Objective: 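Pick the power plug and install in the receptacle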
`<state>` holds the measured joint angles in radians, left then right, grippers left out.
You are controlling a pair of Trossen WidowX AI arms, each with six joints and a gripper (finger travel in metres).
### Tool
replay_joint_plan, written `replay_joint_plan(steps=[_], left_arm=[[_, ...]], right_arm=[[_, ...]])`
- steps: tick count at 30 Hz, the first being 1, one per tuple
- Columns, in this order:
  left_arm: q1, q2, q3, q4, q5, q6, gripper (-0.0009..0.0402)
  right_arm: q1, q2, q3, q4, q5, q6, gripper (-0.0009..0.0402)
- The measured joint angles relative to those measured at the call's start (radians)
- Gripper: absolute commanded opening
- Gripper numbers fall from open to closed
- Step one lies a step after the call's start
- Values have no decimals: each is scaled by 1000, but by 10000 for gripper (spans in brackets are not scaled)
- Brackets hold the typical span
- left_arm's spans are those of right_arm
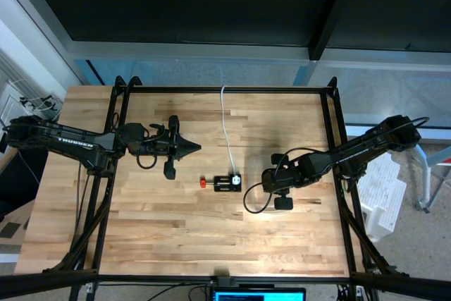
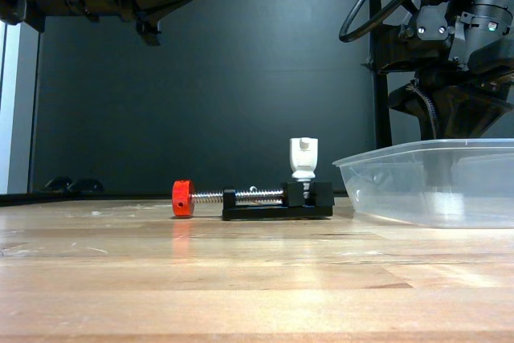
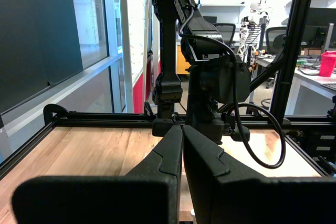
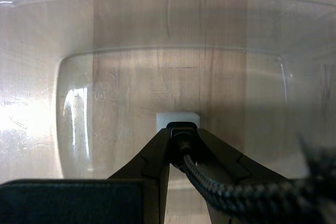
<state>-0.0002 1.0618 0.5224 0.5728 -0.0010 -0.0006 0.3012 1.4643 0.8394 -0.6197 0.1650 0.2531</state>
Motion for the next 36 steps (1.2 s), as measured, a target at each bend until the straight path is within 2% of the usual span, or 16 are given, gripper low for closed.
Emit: replay_joint_plan(steps=[25, 36], left_arm=[[0, 0, 0, 0, 0, 0, 0], [0, 0, 0, 0, 0, 0, 0]], right_arm=[[0, -19, 1, -5, 0, 1, 0], [0, -50, 60, -84, 0, 1, 0]])
